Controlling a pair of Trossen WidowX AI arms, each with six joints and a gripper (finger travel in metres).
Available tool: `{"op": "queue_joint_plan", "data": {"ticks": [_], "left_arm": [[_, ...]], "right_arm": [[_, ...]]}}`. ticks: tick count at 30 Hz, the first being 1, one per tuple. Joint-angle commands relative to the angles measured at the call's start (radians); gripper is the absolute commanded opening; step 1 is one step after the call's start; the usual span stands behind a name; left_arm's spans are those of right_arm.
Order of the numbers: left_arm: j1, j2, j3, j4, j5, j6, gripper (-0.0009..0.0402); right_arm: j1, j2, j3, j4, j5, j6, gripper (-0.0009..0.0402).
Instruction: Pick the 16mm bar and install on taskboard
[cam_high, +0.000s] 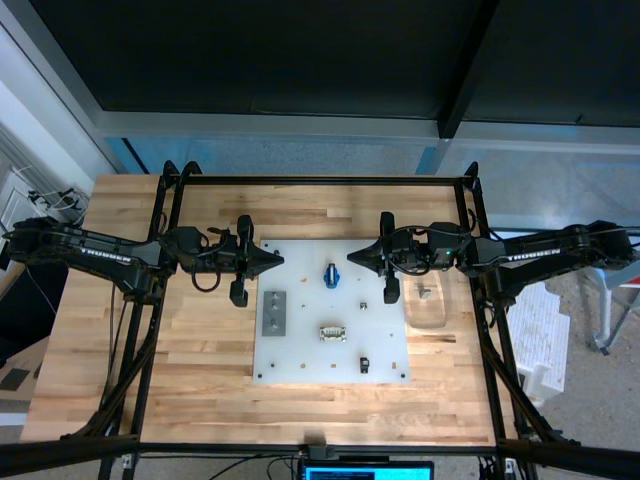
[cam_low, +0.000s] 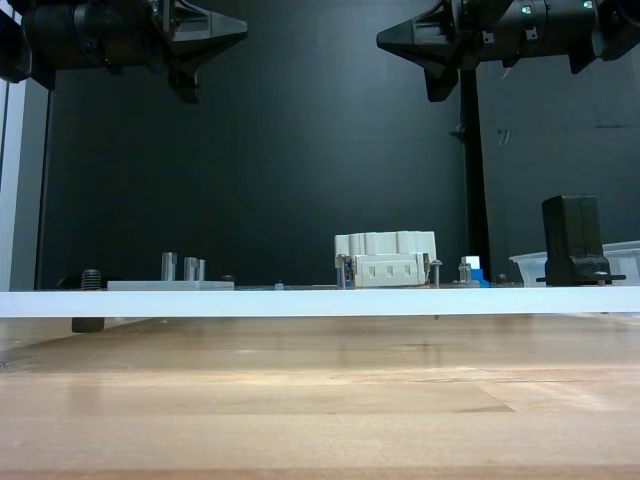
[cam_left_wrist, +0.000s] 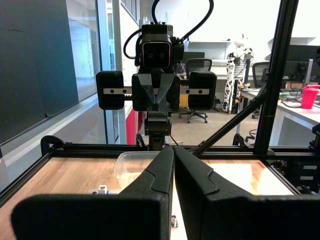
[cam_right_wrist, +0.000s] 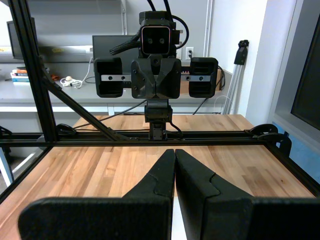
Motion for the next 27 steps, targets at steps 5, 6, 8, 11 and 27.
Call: {"op": "queue_joint_plan", "data": {"ticks": [5, 6, 8, 11, 27], "left_arm": [[0.0, 0.0, 0.0, 0.0, 0.0, 0.0, 0.0], [0.0, 0.0, 0.0, 0.0, 0.0, 0.0, 0.0], [0.0, 0.0, 0.0, 0.0, 0.0, 0.0, 0.0], [0.0, 0.0, 0.0, 0.0, 0.0, 0.0, 0.0], [0.0, 0.0, 0.0, 0.0, 0.0, 0.0, 0.0]], "right_arm": [[0.0, 0.0, 0.003, 0.012, 0.0, 0.001, 0.0], [0.0, 0.0, 0.003, 0.012, 0.0, 0.001, 0.0], [0.0, 0.0, 0.003, 0.012, 0.0, 0.001, 0.0], [0.0, 0.0, 0.003, 0.012, 0.0, 0.005, 0.0], [0.002, -0.006, 0.145, -0.346, -0.008, 0.029, 0.0]]}}
